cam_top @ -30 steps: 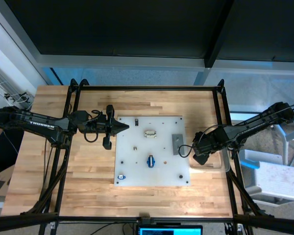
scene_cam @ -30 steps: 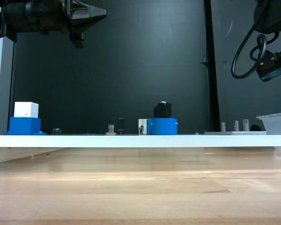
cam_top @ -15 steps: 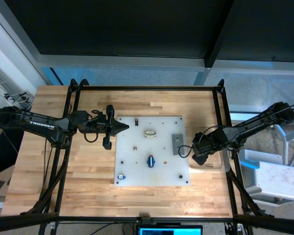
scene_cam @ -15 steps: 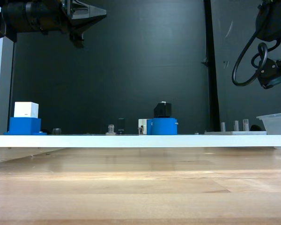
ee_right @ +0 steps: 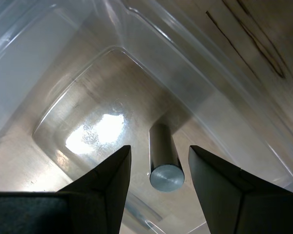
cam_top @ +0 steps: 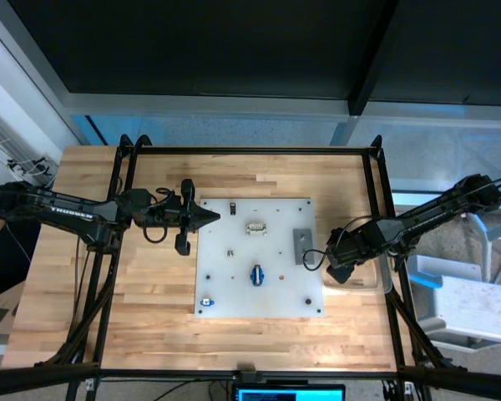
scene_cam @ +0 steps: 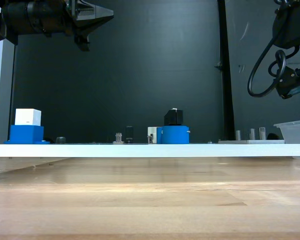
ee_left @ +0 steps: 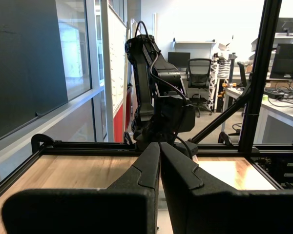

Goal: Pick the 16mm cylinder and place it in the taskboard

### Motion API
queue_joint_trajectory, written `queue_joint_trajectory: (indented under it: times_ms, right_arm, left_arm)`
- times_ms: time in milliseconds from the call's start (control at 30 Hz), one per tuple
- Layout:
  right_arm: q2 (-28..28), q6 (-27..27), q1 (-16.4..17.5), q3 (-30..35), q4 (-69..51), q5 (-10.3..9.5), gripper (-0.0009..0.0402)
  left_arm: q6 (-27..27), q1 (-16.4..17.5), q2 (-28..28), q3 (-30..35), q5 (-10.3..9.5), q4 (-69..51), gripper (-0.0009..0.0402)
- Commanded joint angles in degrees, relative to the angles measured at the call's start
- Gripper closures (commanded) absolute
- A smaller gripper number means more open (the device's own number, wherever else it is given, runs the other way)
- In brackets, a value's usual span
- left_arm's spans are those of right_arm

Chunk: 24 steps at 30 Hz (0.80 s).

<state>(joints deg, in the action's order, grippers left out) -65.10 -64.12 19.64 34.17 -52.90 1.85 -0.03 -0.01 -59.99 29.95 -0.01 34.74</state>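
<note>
The 16mm cylinder (ee_right: 163, 157) is a short grey metal peg lying on its side on the floor of the clear plastic tray (ee_right: 78, 73). My right gripper (ee_right: 159, 149) is open and hangs just above it, one finger on each side of the peg, not touching it. From above, the right gripper (cam_top: 338, 271) sits over the tray (cam_top: 382, 282), right of the taskboard (cam_top: 234, 288), a flat white plate. My left gripper (cam_top: 213, 215) is shut and empty, held high beside the board's left edge; its fingers (ee_left: 149, 163) press together.
On the board stand a blue fitting (cam_top: 256, 275), a silver connector (cam_top: 255, 226) and a grey rectangular block (cam_top: 302, 245) with pegs (scene_cam: 251, 133). A blue base with a white cube (scene_cam: 27, 126) stands near the board's front left. Black frame rails (cam_top: 250, 151) surround the table.
My right gripper has dropped a little toward the tray and shifted slightly left. The left arm has not moved.
</note>
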Motion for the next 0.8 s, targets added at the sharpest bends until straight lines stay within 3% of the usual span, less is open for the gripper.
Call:
queue_joint_trajectory:
  times_ms: [33,800]
  right_arm:
    - [0.0,0.1,0.0,0.0,-0.1,-0.13,0.0244]
    - [0.0,0.0,0.1,0.0,0.2,0.07,0.0309]
  left_arm:
    - [0.0,0.0,0.0,0.0,0.0,0.0,0.0393]
    - [0.0,0.0,0.0,0.0,0.0,0.0,0.0393]
